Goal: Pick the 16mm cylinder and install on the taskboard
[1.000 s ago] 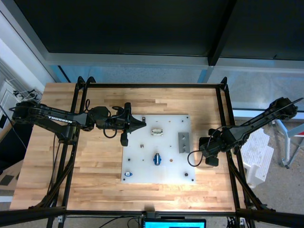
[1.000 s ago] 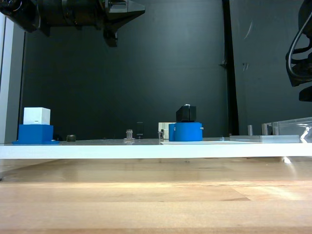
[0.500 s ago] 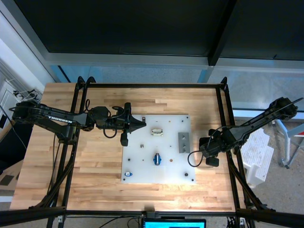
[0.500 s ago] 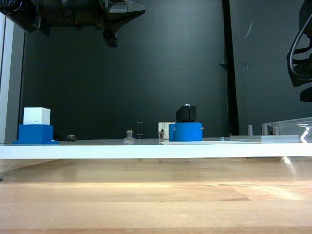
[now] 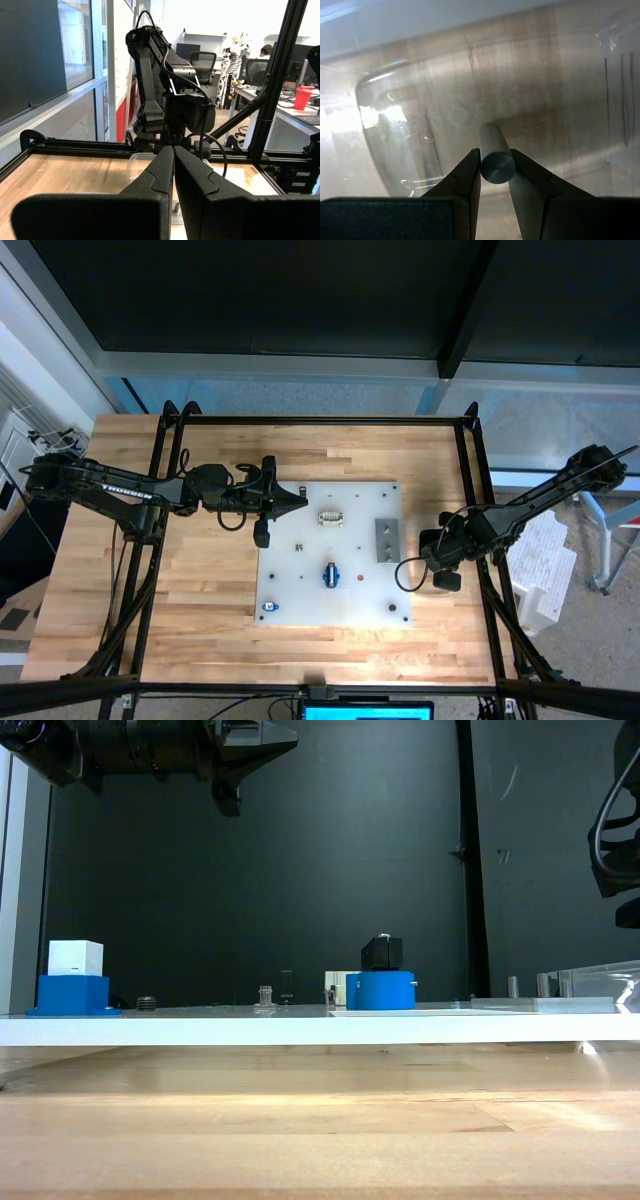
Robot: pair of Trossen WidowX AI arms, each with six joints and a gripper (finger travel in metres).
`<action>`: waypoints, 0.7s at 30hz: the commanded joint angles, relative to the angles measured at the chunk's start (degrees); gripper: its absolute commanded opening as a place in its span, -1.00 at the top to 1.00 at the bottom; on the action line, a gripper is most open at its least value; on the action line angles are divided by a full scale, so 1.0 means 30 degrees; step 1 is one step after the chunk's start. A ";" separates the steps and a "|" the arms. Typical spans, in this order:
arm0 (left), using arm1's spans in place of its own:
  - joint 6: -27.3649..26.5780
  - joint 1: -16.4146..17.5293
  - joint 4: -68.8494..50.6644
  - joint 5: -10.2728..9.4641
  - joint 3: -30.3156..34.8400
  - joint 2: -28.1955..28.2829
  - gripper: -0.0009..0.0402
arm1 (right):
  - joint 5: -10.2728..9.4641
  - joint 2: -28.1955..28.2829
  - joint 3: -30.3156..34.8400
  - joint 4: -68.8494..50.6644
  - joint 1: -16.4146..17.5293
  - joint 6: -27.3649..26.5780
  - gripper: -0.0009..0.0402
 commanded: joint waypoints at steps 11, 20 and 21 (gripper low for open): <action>0.0007 0.0000 0.0000 0.0000 0.0000 0.0007 0.96 | -0.0138 -0.0029 0.2033 -0.1450 0.0000 -0.0051 0.96; 0.0000 0.0000 0.0000 0.0007 0.0000 0.0007 0.96 | -0.0117 -0.0029 0.4976 -0.3701 -0.0007 -0.1260 0.96; 0.0007 0.0000 0.0000 0.0000 0.0000 0.0007 0.96 | -0.0124 -0.0029 0.5340 -0.3891 -0.0007 -0.1399 0.96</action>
